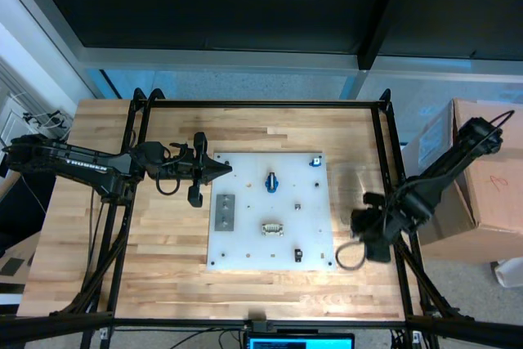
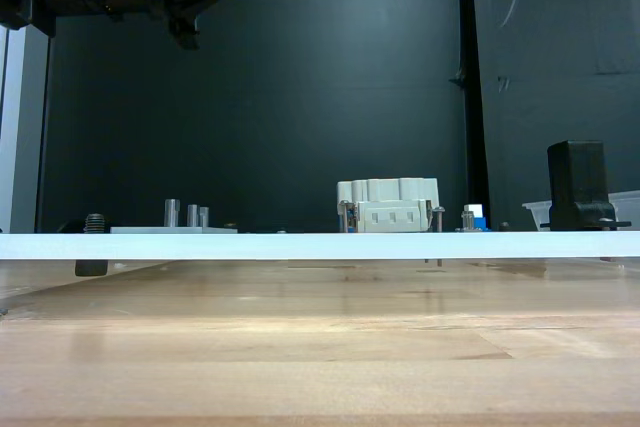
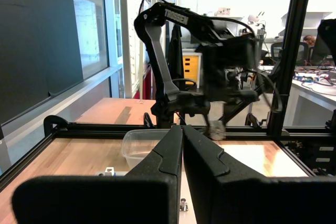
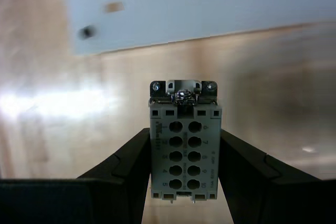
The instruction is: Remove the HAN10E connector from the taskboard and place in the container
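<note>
Only your right wrist view is showing the HAN10E connector [image 4: 184,148]: the right claw [image 4: 184,132] is clamping its sides over the wooden desk [image 1: 163,275], just off the taskboard [image 1: 245,194]. The high view is hiding it beneath that arm. Dark panels are backing the taskboard. The left claw [image 3: 181,128] is hovering over the taskboard's left edge, pinched together with nothing between its fingers, and the clear container [image 3: 137,144] is sitting beside the right edge.

Left gripper [image 1: 219,167] at board's [image 1: 245,244] left; right gripper [image 1: 372,234], holding connector [image 4: 184,142], right.
</note>
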